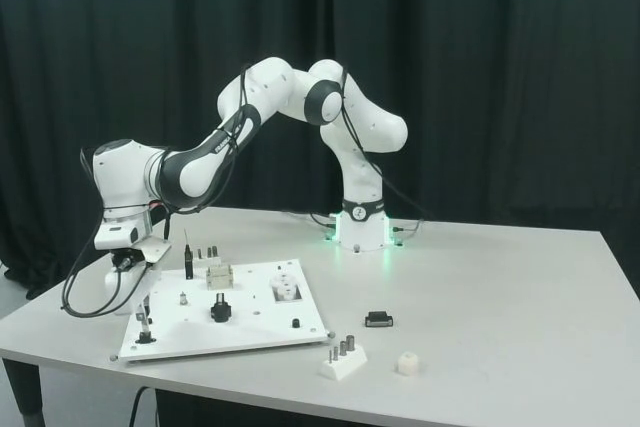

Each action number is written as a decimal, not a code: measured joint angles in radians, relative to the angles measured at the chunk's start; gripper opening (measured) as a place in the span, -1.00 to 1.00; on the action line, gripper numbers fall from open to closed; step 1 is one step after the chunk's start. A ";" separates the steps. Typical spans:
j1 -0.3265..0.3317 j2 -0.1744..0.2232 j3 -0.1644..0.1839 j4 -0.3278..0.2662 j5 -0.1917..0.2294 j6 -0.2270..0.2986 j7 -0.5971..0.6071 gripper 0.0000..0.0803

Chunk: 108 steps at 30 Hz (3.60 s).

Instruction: Insert Ethernet.

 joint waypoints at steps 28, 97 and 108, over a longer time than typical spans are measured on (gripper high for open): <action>0.000 0.009 -0.006 0.014 0.017 0.000 0.000 -0.84; 0.005 0.015 -0.011 0.020 0.015 -0.003 -0.112 -0.84; 0.010 0.027 -0.017 0.027 0.014 -0.004 -0.144 -0.84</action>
